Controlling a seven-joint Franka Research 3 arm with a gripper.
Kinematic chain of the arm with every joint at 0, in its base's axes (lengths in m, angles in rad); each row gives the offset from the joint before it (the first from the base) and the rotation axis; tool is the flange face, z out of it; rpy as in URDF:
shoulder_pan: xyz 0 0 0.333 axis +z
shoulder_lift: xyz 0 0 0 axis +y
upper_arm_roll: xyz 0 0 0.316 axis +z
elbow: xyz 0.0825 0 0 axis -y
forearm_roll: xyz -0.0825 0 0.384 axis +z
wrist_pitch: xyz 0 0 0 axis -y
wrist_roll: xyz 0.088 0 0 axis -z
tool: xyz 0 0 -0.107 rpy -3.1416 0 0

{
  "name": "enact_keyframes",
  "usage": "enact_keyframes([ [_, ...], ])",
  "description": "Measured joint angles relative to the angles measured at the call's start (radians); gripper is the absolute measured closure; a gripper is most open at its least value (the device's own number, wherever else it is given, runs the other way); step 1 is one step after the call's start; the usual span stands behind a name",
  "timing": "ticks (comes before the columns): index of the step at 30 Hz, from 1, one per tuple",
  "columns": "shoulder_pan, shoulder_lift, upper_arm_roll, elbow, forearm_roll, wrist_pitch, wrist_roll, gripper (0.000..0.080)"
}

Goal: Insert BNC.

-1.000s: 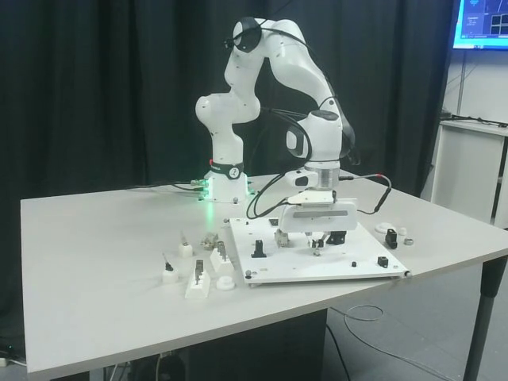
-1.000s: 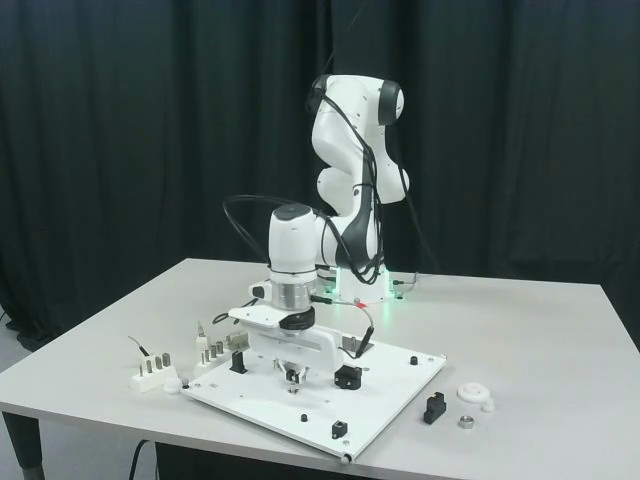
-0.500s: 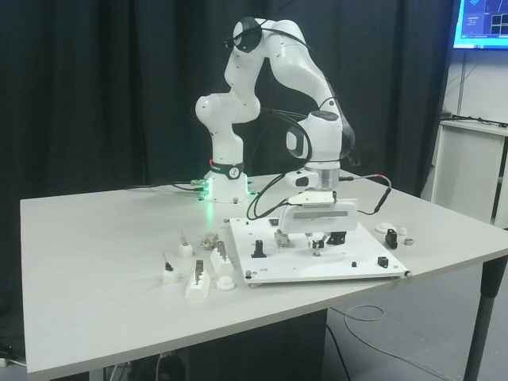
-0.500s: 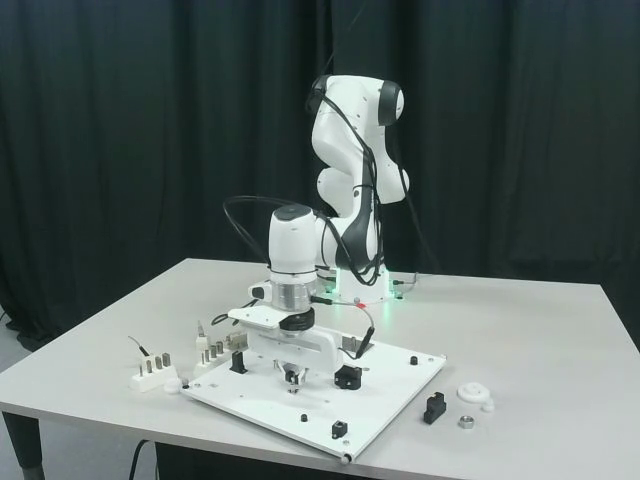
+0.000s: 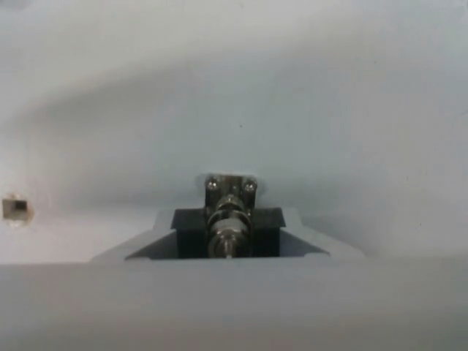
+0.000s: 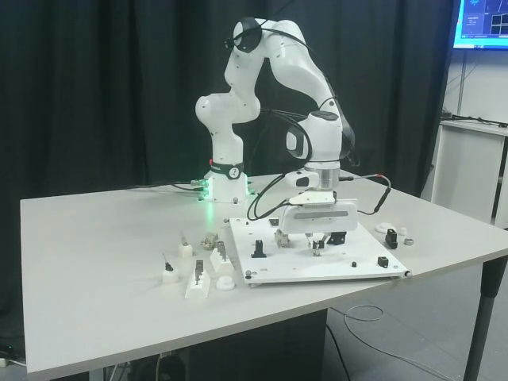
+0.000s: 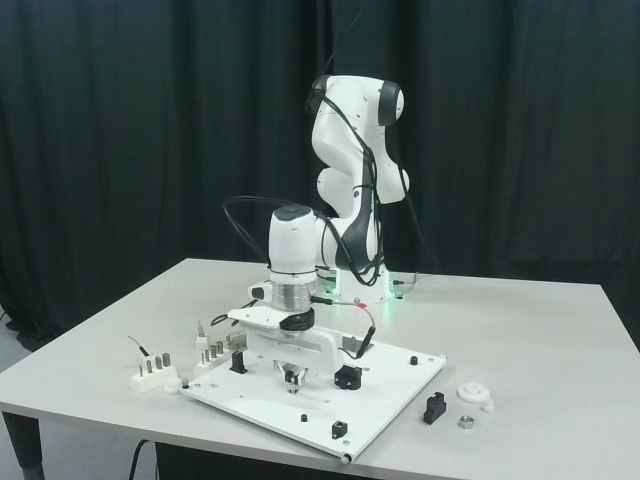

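My gripper hangs low over the middle of the white board, fingers pointing straight down. In the second room view the gripper stands just above the board. The wrist view shows a metal BNC connector held upright between the two black fingers, and the gripper is shut on it. Directly under the connector is a small metal socket flange with two screws, fixed to the board. Whether the connector touches the socket, I cannot tell.
Black fixtures stand on the board beside the gripper. White holders with metal parts sit on the table off the board's edge. A white gear and a black block lie on the other side. Cables trail from the wrist.
The hand has lifted very slightly above the board. Nothing else has moved.
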Motion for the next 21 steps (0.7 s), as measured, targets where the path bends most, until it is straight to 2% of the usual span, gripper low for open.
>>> enact_keyframes([
  [21,-0.002,0.014,0.000,0.010,0.000,0.011,-0.032,0.0682],
])
